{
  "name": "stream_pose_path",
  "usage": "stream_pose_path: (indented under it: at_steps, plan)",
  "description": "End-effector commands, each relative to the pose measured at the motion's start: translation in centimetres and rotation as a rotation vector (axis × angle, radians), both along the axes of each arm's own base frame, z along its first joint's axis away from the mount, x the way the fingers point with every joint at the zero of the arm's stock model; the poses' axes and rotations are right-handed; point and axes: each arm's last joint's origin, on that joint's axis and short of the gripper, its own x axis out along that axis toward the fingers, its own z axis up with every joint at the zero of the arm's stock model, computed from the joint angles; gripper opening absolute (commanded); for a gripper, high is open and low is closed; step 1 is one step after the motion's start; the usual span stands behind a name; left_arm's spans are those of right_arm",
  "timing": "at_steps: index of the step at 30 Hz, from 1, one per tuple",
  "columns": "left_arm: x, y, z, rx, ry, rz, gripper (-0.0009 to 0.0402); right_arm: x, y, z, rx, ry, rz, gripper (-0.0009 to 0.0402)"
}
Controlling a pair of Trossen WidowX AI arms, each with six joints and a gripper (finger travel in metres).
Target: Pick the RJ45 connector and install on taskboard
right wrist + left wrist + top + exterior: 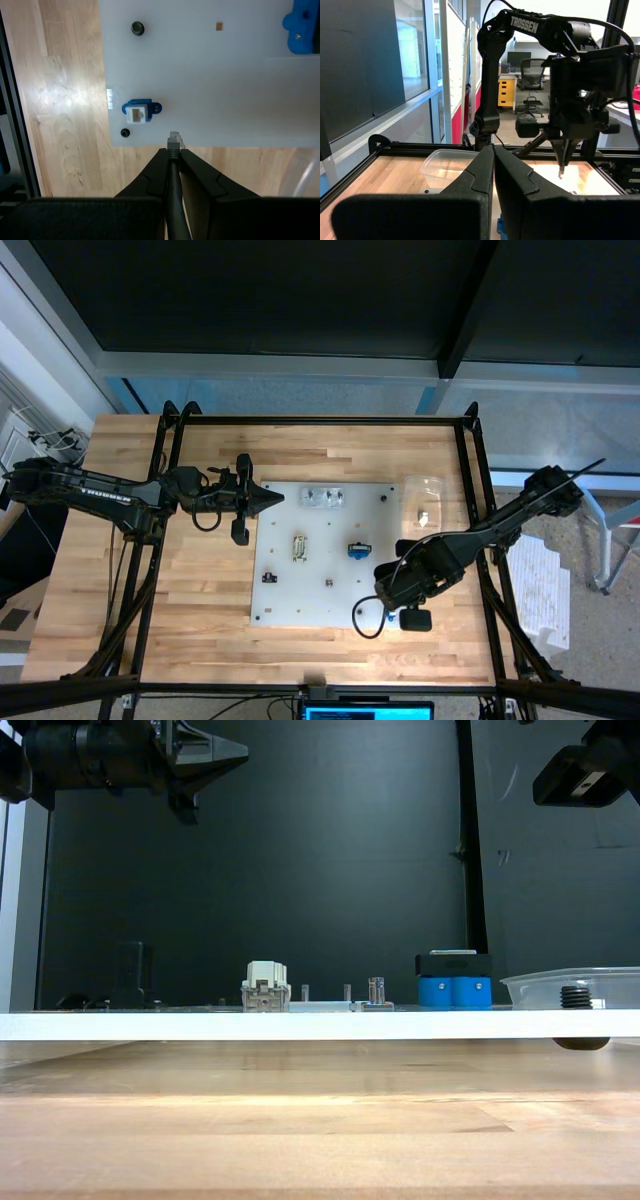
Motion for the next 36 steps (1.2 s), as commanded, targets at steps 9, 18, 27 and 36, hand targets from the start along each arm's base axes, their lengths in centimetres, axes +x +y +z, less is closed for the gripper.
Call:
stream_pose_path:
  at_steps: [9,18,27,36]
  plan:
    - [0.0,0.0,0.0,0.000,0.000,0.000,0.0000,0.9,1.9,-1.0,-0.008,0.015,-0.001,0.0000]
    - [0.0,0.0,0.0,0.000,0.000,0.000,0.0000,1.3,2.6,-1.0,-0.021,0.008,0.004,0.0000]
    - [0.0,0.0,0.0,0.000,0.000,0.000,0.0000,1.6,3.2,-1.2,-0.034,0.018,0.013,0.0000]
    - [0.0,0.0,0.0,0.000,0.000,0.000,0.0000,1.4,3.4,-1.4,-0.042,0.014,0.017,0.0000]
